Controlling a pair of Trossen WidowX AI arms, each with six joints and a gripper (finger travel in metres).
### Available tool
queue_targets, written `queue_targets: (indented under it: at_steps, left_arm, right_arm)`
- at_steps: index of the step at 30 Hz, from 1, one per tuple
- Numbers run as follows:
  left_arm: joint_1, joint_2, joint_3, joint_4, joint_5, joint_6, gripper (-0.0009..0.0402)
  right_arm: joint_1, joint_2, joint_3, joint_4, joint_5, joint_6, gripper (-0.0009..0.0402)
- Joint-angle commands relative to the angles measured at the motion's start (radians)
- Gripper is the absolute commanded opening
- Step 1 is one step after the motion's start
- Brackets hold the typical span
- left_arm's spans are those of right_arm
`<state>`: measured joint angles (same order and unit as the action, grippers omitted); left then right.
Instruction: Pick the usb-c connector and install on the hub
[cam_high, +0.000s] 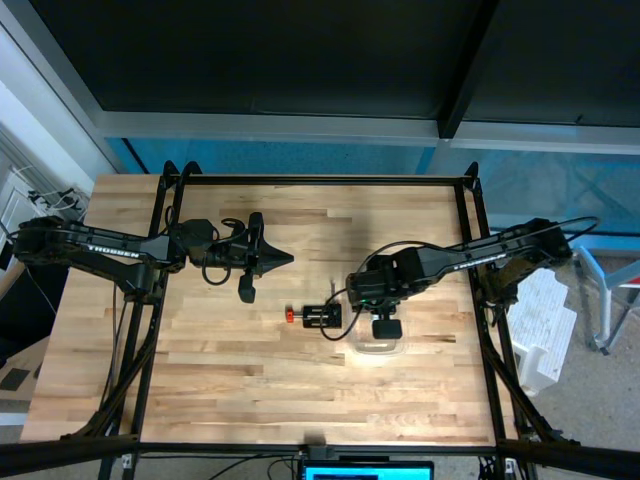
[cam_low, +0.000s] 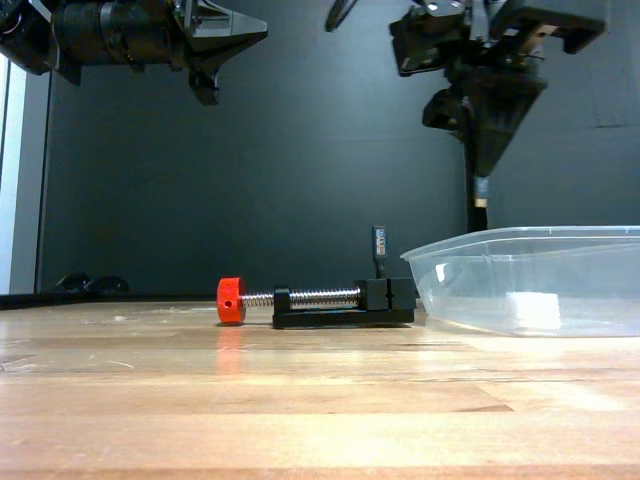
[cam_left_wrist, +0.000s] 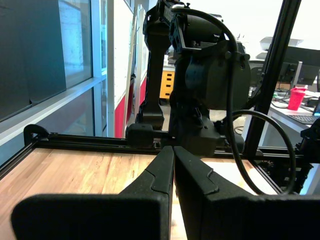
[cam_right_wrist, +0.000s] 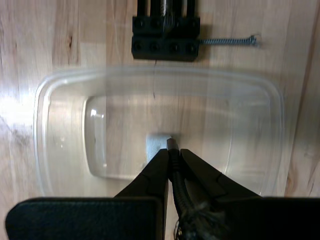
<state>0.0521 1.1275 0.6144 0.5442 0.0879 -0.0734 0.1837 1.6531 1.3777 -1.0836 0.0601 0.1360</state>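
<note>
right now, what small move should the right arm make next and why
Probably slide the right gripper toward the clamp: shut on the usb-c connector, it hangs above the container, not the clamp's upright piece. The left gripper, shut, hovers apart.

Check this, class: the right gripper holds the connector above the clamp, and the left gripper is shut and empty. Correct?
No. The right gripper holds the connector above the tub, not the clamp, as the right wrist view shows; the clamp lies beside the tub. The left gripper is shut and empty.
</note>
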Motion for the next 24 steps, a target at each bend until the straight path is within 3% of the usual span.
queue_targets:
  at_steps: [1, 24]
  left_arm:
    - [0.000, 0.000, 0.000, 0.000, 0.000, 0.001, 0.0000]
    - [0.000, 0.000, 0.000, 0.000, 0.000, 0.000, 0.0000]
  right_arm:
    - [-0.004, 0.042, 0.044, -0.004, 0.000, -0.011, 0.0000]
    - [-0.016, 0.256, 0.284, -0.026, 0.000, -0.030, 0.0000]
